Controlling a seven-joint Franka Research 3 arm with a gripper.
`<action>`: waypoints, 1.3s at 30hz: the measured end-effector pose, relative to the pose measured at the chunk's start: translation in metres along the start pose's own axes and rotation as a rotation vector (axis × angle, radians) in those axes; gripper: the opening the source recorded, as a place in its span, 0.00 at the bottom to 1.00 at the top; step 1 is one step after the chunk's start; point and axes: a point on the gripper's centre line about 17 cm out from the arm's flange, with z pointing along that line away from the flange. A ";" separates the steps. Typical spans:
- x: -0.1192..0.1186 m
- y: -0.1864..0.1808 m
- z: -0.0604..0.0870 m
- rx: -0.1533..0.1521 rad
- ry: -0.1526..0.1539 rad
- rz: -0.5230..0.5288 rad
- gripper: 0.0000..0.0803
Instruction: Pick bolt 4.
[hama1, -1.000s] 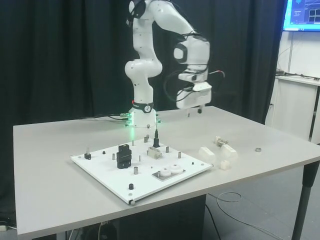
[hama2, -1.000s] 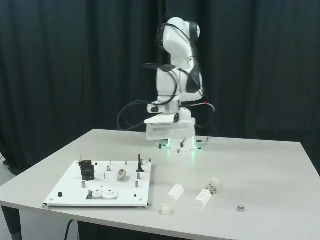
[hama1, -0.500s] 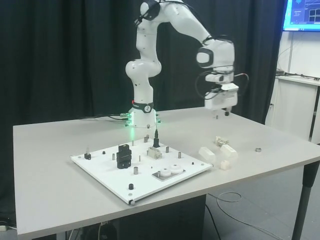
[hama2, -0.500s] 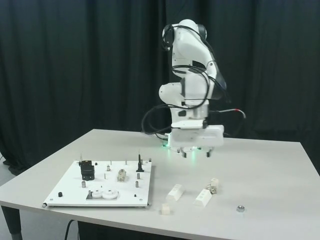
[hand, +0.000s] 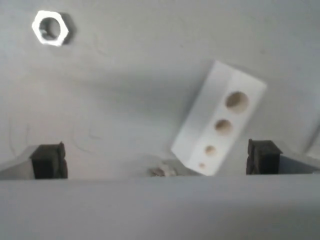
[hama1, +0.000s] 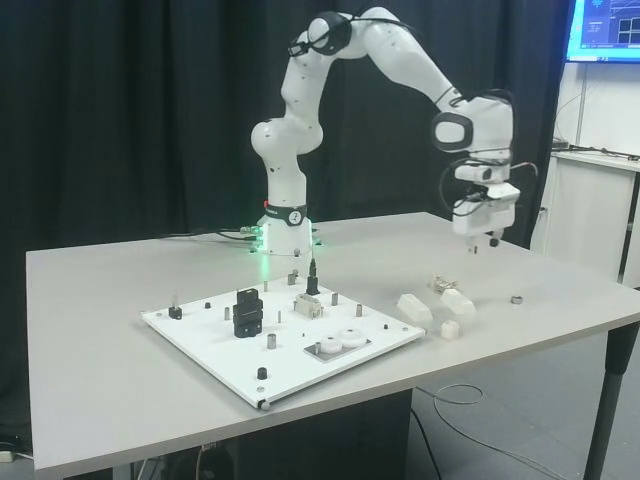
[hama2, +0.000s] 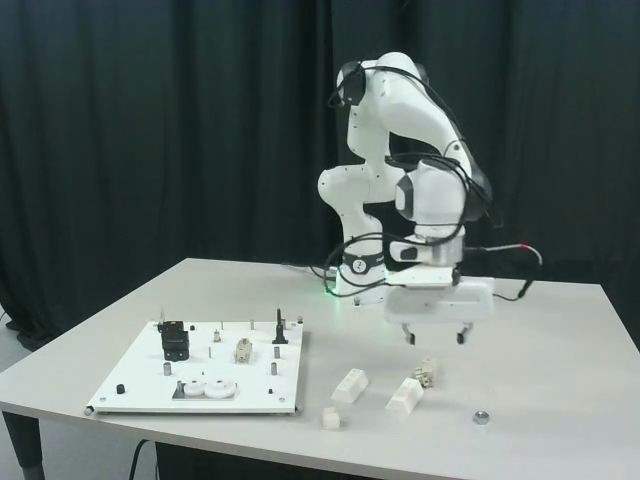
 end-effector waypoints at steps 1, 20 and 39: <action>0.002 -0.003 0.002 0.000 -0.003 0.001 1.00; 0.032 -0.054 0.046 0.028 -0.059 0.014 1.00; 0.044 -0.066 0.084 0.039 -0.101 0.035 1.00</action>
